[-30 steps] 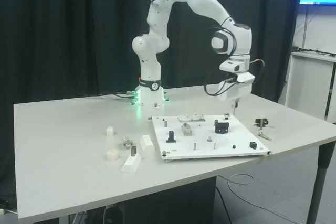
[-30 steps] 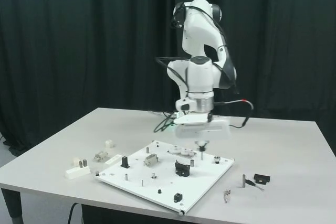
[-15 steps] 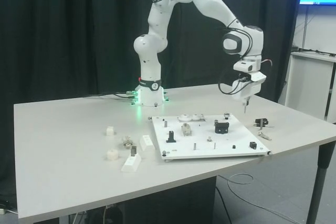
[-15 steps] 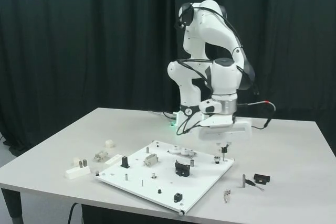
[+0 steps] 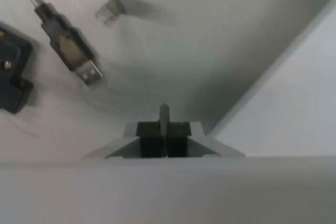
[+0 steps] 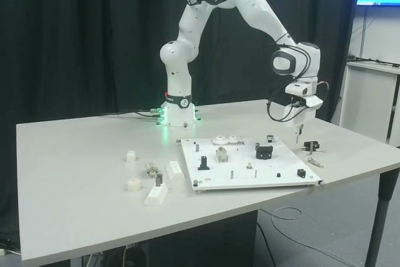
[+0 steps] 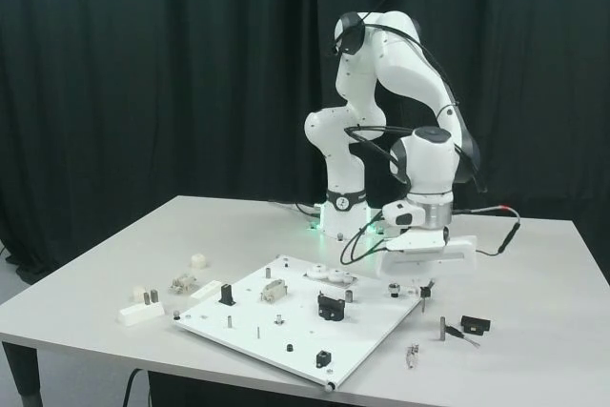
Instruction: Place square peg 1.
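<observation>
The thin grey square peg (image 5: pixel 164 121) is clamped upright between the closed black fingers of the gripper (image 5: pixel 164 141), held above the grey table (image 6: pixel 75 161) just beyond the edge of the white assembly board (image 6: pixel 250 170). A black-sleeved USB plug (image 5: pixel 71 51) lies nearby.

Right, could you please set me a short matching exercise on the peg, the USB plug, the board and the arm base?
Match each thing with its place or state.

1. peg
2. board
3. USB plug
4. arm base

A. white and flat
B. lit green
C. held in the gripper
D. loose on the table, off the board

Pairs: 1-C, 2-A, 3-D, 4-B.
</observation>
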